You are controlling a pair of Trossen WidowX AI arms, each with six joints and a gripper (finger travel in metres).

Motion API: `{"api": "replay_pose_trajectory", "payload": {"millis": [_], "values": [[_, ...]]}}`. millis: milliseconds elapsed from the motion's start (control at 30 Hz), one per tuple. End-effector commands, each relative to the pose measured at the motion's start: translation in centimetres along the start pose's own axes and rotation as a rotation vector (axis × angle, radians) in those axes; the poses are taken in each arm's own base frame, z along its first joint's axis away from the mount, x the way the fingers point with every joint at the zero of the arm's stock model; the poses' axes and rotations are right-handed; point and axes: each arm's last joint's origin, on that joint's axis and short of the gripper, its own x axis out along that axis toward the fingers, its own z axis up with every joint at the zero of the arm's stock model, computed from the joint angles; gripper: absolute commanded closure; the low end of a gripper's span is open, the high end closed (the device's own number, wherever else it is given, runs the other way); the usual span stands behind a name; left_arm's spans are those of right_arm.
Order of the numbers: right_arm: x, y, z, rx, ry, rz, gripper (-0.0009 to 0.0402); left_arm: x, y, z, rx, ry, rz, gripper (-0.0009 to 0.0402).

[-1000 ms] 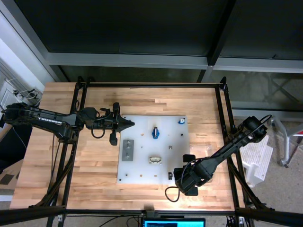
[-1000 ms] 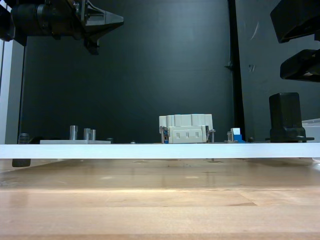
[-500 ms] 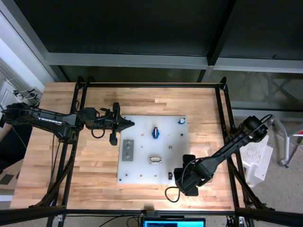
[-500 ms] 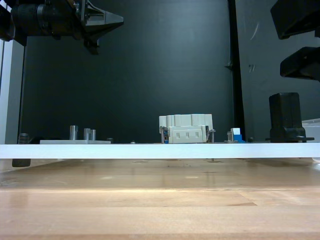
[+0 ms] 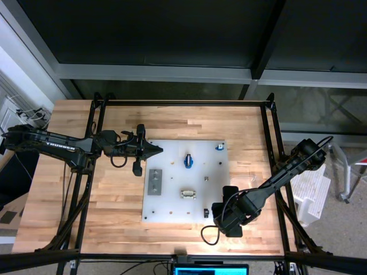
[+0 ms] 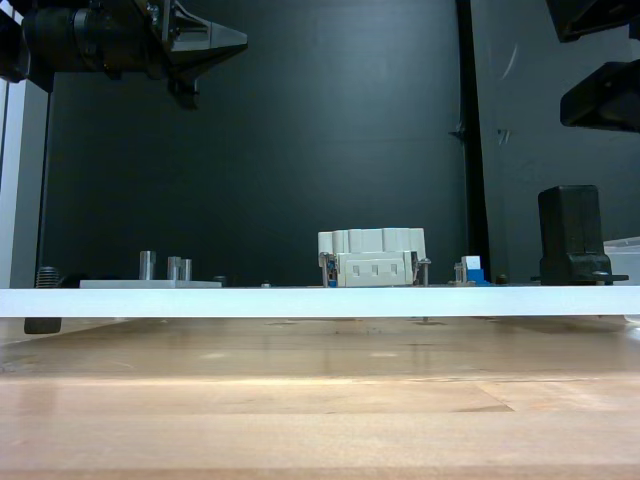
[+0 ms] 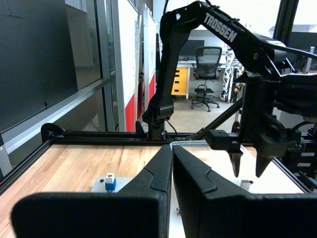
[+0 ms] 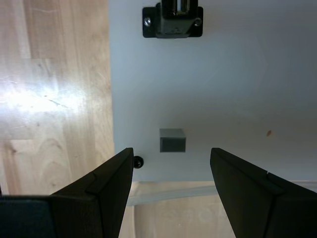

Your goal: Pick the 16mm bar and install on taskboard

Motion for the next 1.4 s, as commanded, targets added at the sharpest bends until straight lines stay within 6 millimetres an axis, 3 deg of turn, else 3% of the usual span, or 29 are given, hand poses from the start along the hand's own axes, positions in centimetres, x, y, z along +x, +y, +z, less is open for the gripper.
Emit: {"api": "replay_pose_trajectory", "payload": {"millis": [33,267,667,967,1333,1400], "values": [[0.0,0.0,0.0,-0.001,0.004,0.002,0.0178,0.0,0.0,0.0,0.0,0.0,0.0,0.0393],[-0.7,-0.4,0.1,0.009,-0.014,0.015,0.0178,0.0,0.0,0.0,0.0,0.0,0.0,0.0393],[-5.5,-4.7,1.2,0.076,-0.18,0.031,0.0191,0.0,0.0,0.0,0.0,0.0,0.0,0.0393],[-8.3,-9.0,1.9,0.077,-0.305,-0.018,0.026,0.0,0.0,0.0,0.0,0.0,0.0,0.0393],[-11.1,-13.4,2.2,0.043,-0.475,-0.065,0.0397,0.0,0.0,0.0,0.0,0.0,0.0,0.0393],[-11.5,-14.2,2.2,0.048,-0.508,-0.073,0.0389,0.0,0.0,0.0,0.0,0.0,0.0,0.0393]]}}
